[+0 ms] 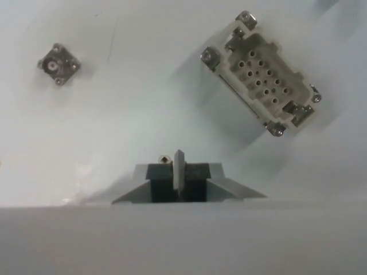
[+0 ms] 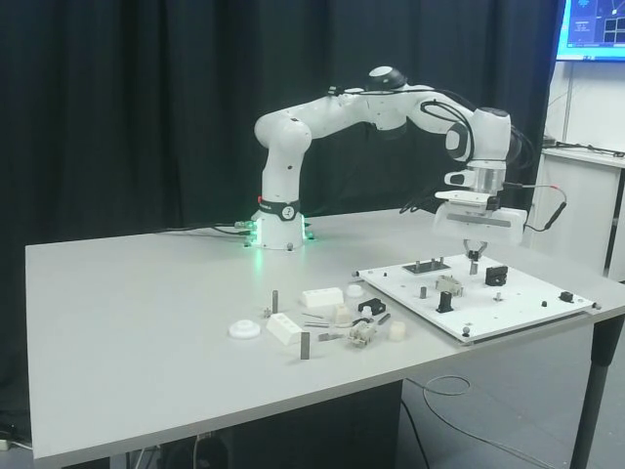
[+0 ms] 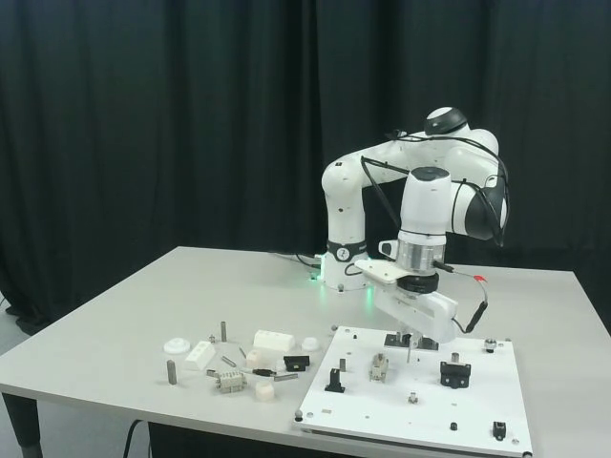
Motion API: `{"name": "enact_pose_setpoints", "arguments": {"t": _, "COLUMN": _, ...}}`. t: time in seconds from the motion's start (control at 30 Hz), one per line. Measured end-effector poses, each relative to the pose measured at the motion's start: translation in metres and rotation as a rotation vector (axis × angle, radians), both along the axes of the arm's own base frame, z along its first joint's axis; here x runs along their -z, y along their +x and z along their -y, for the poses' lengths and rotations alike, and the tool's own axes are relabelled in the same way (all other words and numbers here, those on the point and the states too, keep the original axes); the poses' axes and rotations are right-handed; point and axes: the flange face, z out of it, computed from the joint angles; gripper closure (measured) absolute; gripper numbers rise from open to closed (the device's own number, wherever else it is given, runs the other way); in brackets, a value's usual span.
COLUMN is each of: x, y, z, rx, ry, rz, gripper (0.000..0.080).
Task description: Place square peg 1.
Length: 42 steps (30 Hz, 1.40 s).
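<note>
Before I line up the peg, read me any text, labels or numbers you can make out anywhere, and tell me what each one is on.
No text can be read in any view.
Screen at the edge of the first room view: it shows marks, too small to read.
Multi-pin connector on the white board: no readable marking.
Small round connector: none.
Peg in the gripper: none.

Board point(image 2: 527, 311) on surface point(image 2: 137, 313), right end | loose parts point(image 2: 322, 322) left of board | peg point(image 1: 179, 169) between fingers point(image 1: 156, 182), above board | multi-pin connector point(image 1: 261, 74) on board.
</note>
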Motion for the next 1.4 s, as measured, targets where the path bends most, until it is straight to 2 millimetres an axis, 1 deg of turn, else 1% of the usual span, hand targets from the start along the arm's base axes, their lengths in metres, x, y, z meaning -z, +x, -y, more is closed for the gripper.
{"name": "enact_pose_setpoints", "arguments": {"t": 1.07, "x": -0.006, "y": 0.001, "z": 0.004, "rx": 0.002, "ry": -0.016, "rz": 0.008, "gripper": 0.0767}}
{"name": "enact_pose_setpoints", "arguments": {"t": 1.27, "x": -0.011, "y": 0.002, "z": 0.010, "rx": 0.002, "ry": -0.042, "rz": 0.013, "gripper": 0.0768}}
{"name": "enact_pose_setpoints", "arguments": {"t": 1.4, "x": -0.014, "y": 0.004, "z": 0.017, "rx": 0.006, "ry": -0.069, "rz": 0.017, "gripper": 0.0768}}
